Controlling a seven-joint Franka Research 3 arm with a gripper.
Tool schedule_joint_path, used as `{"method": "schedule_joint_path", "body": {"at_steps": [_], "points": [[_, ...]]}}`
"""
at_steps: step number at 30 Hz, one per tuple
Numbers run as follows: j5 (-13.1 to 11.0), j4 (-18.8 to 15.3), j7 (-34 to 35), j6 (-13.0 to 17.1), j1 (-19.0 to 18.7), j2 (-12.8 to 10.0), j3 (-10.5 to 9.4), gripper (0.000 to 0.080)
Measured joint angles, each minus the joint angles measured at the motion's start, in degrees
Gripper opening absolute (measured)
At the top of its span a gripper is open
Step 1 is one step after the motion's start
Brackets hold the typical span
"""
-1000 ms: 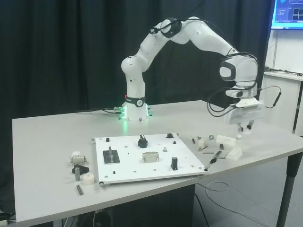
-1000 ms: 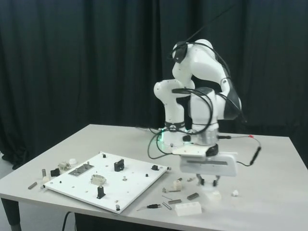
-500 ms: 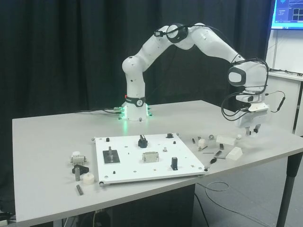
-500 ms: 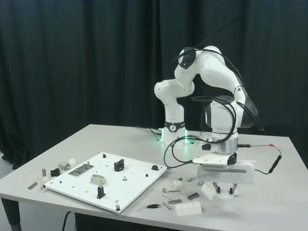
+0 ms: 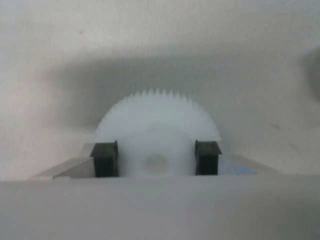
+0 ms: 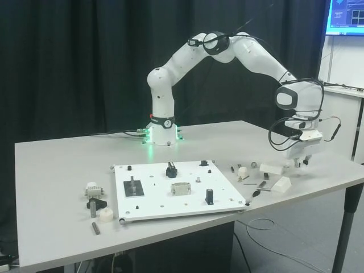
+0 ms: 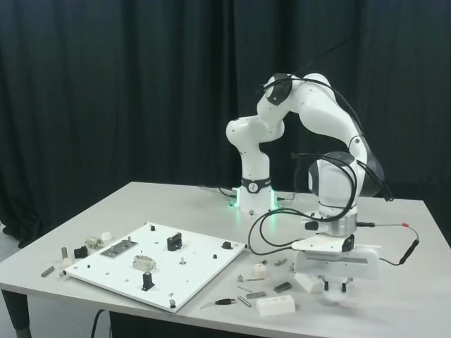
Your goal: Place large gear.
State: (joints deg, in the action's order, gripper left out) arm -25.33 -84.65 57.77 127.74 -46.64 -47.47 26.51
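**Gear in the fingers, far from the board**

From where I stand the white arm (image 6: 239,48) reaches out over the grey table (image 6: 57,165) to its far end, well apart from the white assembly board (image 6: 170,190). The gripper (image 7: 334,284) hangs low there, just above the tabletop, beside a few loose white blocks (image 7: 275,305) and small black and grey bits.

The wrist view tells the rest — the large gear (image 5: 157,132), white and finely toothed along its rim, sits between the two black fingertips (image 5: 105,158), one pressed at each side of it. So the gripper (image 5: 156,159) is clamped on the gear, with grey table showing beyond the teeth. Whether the gear touches the table I cannot tell.

On the board stand a few black fixtures (image 6: 170,169) and a grey plate with a peg (image 6: 132,186). Off its other side lie more loose parts — a white round piece (image 6: 106,214) among them. Green light glows at the arm's base (image 6: 161,136).
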Motion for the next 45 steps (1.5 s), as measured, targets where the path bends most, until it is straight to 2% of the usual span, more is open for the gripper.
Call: {"method": "schedule_joint_path", "body": {"at_steps": [16,17,24,26,27,38,45], "points": [[-0.01,2.9,2.83,0.11,-0.46,-3.28,-0.01,0.0328],[-0.01,3.0,2.83,0.11,-0.46,-3.33,-0.01,0.0494],[-0.01,3.93,2.83,-0.66,-0.43,-3.33,0.2,0.0494],[-0.01,4.46,2.83,-1.78,-0.42,-3.23,0.47,0.0494],[-0.01,4.76,2.83,-2.48,-0.42,-3.15,0.67,0.0779],[0.03,8.68,2.84,-13.09,-0.43,-1.51,4.34,0.0795],[0.36,9.55,2.62,-16.5,-0.43,-0.09,5.3,0.08]]}}
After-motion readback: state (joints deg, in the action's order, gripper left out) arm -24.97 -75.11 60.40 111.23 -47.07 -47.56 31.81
